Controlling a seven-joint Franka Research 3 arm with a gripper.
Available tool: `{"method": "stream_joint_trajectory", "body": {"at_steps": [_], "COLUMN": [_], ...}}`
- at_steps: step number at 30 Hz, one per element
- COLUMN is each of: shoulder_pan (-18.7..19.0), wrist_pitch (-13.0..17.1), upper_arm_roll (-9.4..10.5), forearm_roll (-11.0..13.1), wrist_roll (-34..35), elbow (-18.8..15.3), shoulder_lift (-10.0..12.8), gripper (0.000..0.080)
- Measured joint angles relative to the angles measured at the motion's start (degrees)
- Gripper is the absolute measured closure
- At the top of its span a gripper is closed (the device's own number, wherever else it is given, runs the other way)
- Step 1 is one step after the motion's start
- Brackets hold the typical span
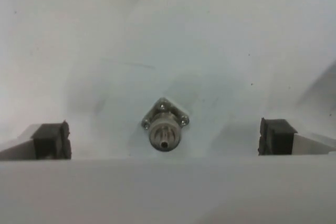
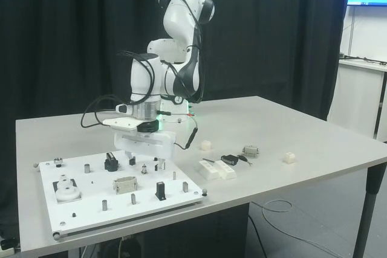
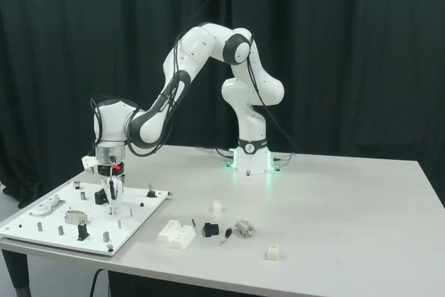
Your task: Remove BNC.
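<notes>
at the lower centre of the wrist view the bnc connector (image 1: 164, 128) stands on the white board (image 1: 210, 51), midway between the spread fingertips of the gripper (image 1: 164, 139), apparently lined up for a straddling grasp.

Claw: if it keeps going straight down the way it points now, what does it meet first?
Most likely the BNC connector on the white board, centred between the open claw fingertips; depth is unclear.

White board (image 2: 78, 209), grey table (image 2: 290, 125), perhaps grey BNC (image 1: 164, 136).
</notes>
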Motion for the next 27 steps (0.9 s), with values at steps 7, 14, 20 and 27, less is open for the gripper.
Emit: {"method": "stream_joint_trajectory", "body": {"at_steps": [7,14,20,27], "shoulder_pan": [-0.2,-0.4,-0.5,-0.6], "wrist_pitch": [-0.1,-0.8,-1.9,-3.1], "upper_arm_roll": [0.0,-0.03,-0.03,0.09], "forearm_roll": [0.0,0.0,0.0,0.0], "wrist_roll": [-0.6,-2.0,-2.4,-2.6], "elbow": [0.0,0.2,0.7,1.6], "shoulder_lift": [0.2,0.3,0.4,0.8], "gripper": [0.0003,0.0104,0.0292,0.045]}}
